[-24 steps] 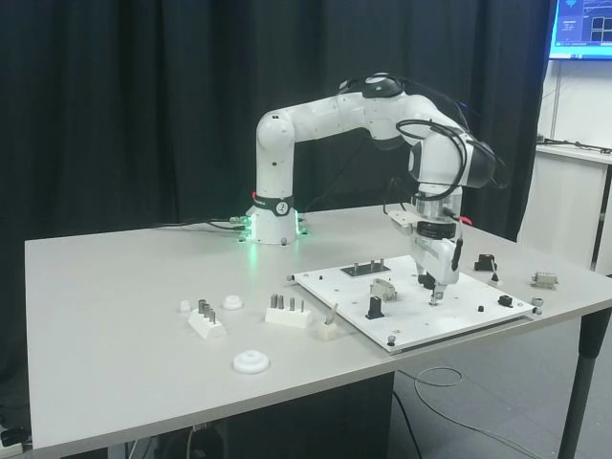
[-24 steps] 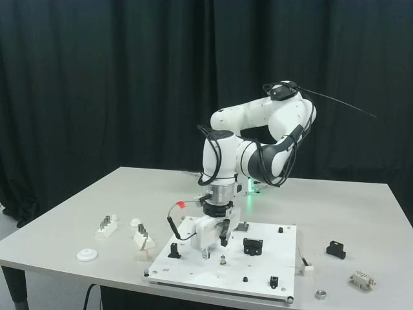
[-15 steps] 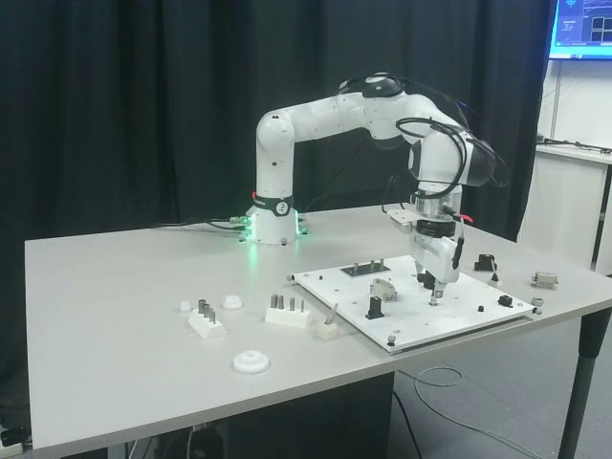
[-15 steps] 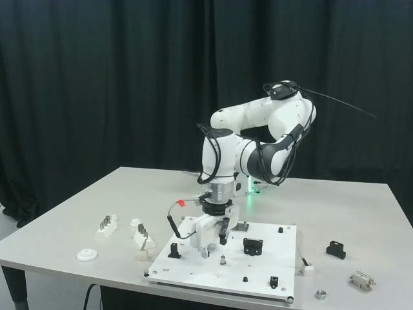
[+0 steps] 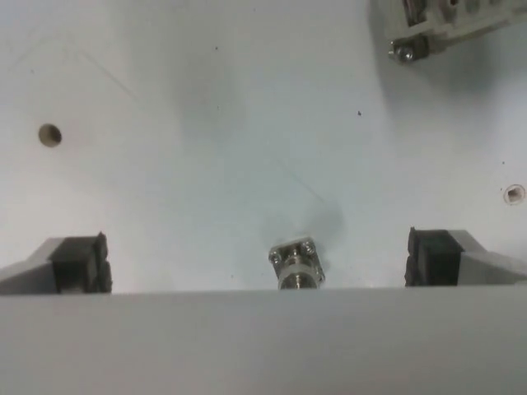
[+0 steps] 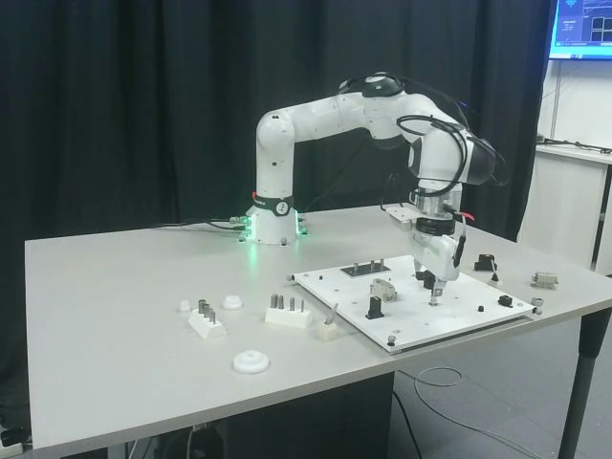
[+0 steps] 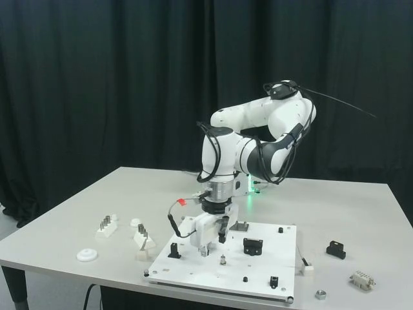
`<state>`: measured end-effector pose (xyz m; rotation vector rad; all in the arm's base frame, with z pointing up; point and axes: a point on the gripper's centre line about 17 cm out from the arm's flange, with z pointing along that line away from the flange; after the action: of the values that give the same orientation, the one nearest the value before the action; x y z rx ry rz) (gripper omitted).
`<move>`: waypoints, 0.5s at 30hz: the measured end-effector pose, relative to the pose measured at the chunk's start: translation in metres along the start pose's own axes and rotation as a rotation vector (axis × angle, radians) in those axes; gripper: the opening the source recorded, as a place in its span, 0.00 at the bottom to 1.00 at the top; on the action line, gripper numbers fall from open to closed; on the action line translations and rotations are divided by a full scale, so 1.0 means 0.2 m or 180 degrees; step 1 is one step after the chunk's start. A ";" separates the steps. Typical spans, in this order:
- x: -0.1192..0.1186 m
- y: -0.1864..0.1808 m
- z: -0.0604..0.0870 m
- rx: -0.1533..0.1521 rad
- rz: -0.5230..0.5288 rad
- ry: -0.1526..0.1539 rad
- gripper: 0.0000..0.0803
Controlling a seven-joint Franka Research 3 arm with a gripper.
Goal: Pick D-SUB.
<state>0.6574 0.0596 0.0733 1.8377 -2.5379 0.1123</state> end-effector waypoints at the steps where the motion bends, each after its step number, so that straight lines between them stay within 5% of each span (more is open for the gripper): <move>1: 0.00 0.00 0.00 -0.0001 -0.0005 0.0004 1.00; 15: -0.02 0.01 -0.05 -0.0041 -0.0299 0.0029 1.00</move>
<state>0.6572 0.0642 0.0827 1.9431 -2.4351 0.1033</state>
